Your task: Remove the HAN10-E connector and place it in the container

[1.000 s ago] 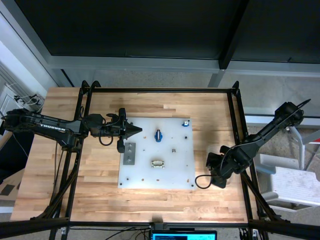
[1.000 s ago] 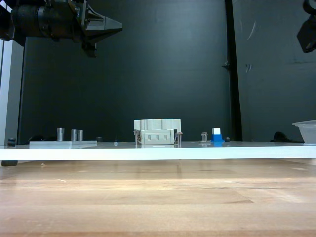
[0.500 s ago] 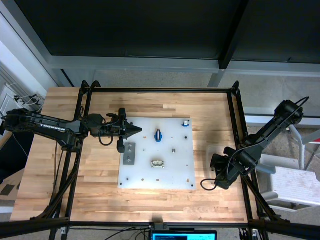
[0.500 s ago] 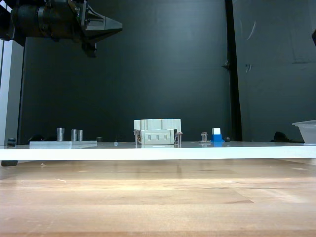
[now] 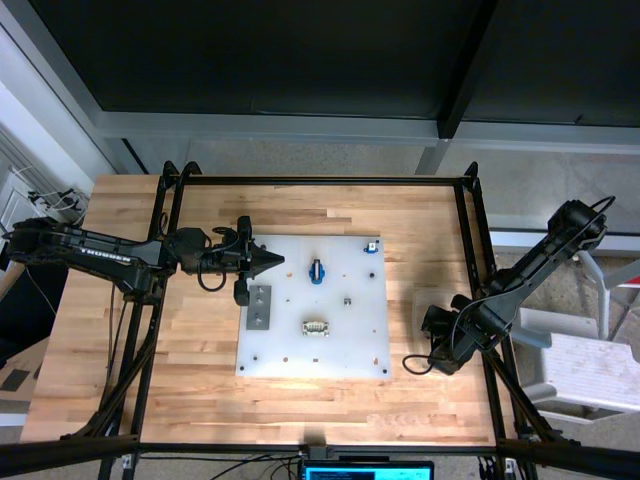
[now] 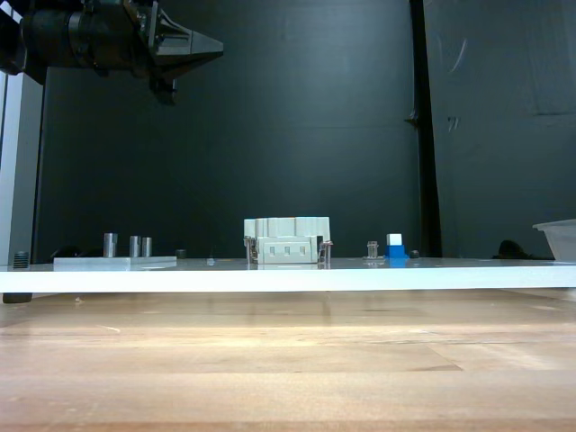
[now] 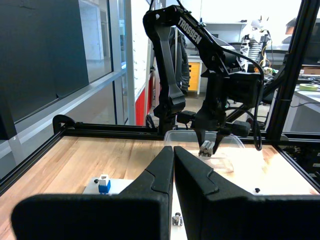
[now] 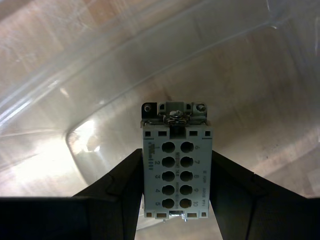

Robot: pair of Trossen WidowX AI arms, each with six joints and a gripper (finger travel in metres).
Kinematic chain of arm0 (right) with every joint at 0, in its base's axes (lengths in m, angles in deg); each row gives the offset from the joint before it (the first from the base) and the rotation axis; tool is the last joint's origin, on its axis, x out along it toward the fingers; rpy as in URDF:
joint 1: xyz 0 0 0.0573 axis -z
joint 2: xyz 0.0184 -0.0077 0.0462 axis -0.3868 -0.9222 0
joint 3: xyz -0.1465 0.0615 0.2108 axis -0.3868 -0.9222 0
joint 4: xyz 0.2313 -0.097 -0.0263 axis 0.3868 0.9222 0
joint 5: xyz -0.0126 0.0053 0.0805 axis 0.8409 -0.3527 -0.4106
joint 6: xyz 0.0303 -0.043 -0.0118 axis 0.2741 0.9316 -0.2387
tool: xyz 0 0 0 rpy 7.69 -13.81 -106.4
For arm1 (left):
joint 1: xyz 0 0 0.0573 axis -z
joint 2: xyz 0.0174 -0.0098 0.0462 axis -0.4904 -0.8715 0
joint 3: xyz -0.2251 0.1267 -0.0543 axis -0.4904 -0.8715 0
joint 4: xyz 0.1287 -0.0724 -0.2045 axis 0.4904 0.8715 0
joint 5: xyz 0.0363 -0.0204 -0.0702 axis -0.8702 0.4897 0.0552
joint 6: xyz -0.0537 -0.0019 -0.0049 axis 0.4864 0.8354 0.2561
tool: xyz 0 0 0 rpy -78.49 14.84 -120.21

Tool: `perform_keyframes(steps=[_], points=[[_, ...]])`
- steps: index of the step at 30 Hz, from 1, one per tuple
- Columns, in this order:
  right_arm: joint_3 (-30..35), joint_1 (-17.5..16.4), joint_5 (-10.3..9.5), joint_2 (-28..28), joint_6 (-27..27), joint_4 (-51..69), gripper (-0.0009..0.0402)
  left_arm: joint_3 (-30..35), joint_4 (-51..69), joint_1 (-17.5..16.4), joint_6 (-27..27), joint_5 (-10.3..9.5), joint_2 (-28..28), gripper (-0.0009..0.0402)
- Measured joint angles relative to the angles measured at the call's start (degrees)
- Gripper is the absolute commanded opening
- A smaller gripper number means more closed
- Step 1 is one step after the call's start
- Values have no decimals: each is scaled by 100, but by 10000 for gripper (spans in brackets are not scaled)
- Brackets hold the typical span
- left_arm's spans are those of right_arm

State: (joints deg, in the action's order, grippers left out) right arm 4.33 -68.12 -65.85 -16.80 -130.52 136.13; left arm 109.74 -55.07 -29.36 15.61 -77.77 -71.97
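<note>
The left end effector (image 7: 173, 150) hangs high over the desk (image 5: 90, 340). Its two fingers are pressed together with nothing between them. Below its tips lies a white board (image 5: 350, 345). On the board, under and ahead of those tips, stand a grey plate (image 5: 259, 306), a beige block (image 5: 316, 327) and a little blue piece (image 5: 316, 271). Further along, the right end effector (image 7: 207, 145) points down and pinches the HAN10-E connector (image 8: 176, 160) by its two sides. The clear container (image 8: 260, 90) sits right under that end effector. The connector hangs over its inside, and I cannot tell if it touches the bottom.
</note>
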Motion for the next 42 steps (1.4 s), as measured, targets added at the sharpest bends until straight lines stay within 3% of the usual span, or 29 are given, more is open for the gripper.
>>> perform_keyframes(steps=[6,18,23,42], points=[[-114,0,46,-2,-2,-24,83,0,0,0,0,-2,0,0],[-144,-2,61,-4,-55,-39,221,2,0,0,0,-2,0,0],[-144,-4,101,-4,-140,-44,259,0,0,0,-2,-2,0,0],[109,-4,144,-4,-125,210,266,0,0,0,0,-2,0,0]])
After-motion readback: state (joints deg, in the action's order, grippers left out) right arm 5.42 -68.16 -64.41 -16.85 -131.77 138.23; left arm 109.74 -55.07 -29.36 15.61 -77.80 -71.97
